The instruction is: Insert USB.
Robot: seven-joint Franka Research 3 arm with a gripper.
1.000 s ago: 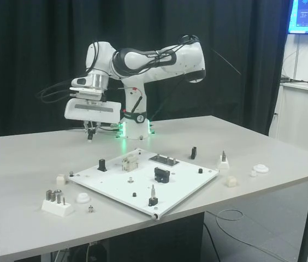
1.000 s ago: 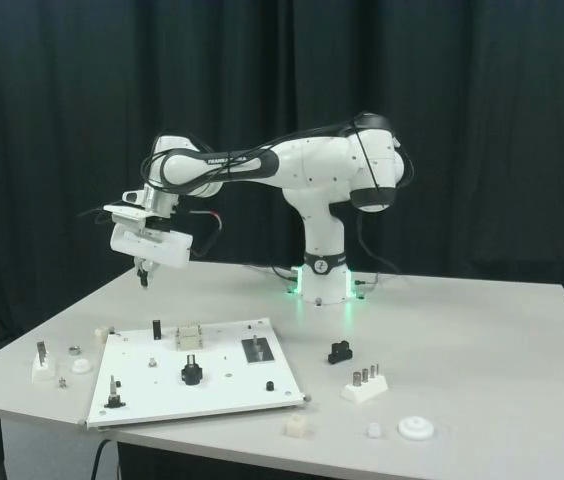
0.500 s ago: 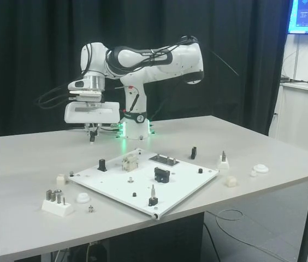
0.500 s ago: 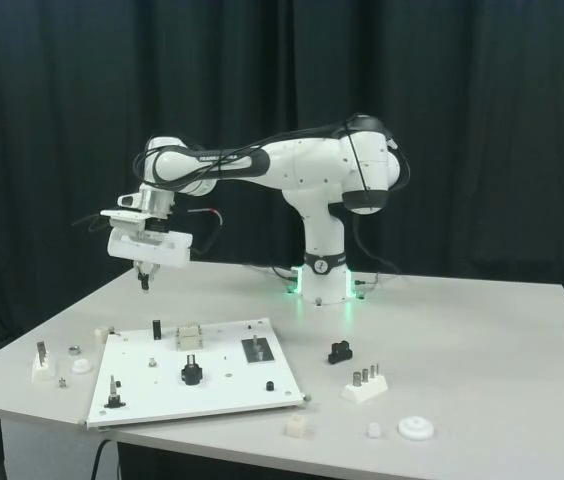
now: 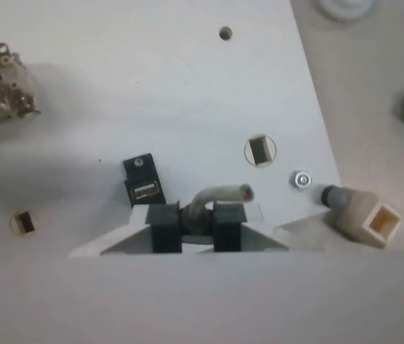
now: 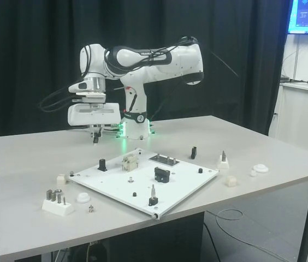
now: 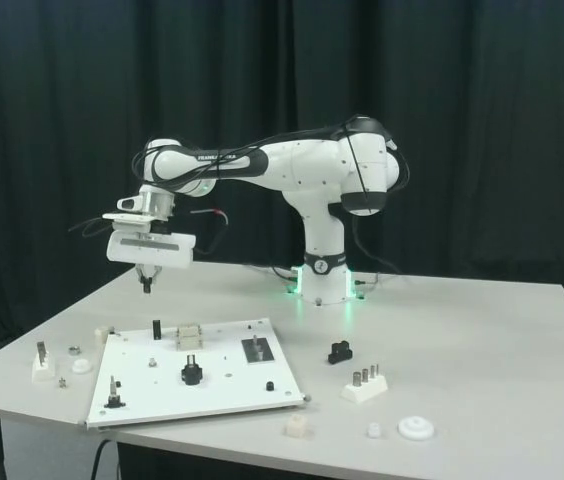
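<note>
Wrist view shows the pincer [image 5: 196, 228] clamped on a cabled plug [image 5: 213, 201], probably the USB. Its black socket [image 5: 143, 188] sits just beside, at frame centre, awaiting alignment.

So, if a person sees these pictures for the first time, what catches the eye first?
First the white arm, stretched out from its base at the back of the grey table. Then the white board with small parts, near the front edge. In the wrist view, the fingers hold a short cable piece above a black USB socket.

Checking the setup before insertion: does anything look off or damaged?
Only the cable stub held in the gripper: it bends sideways and ends in a bare cut tip. The socket stands upright on the board.
</note>
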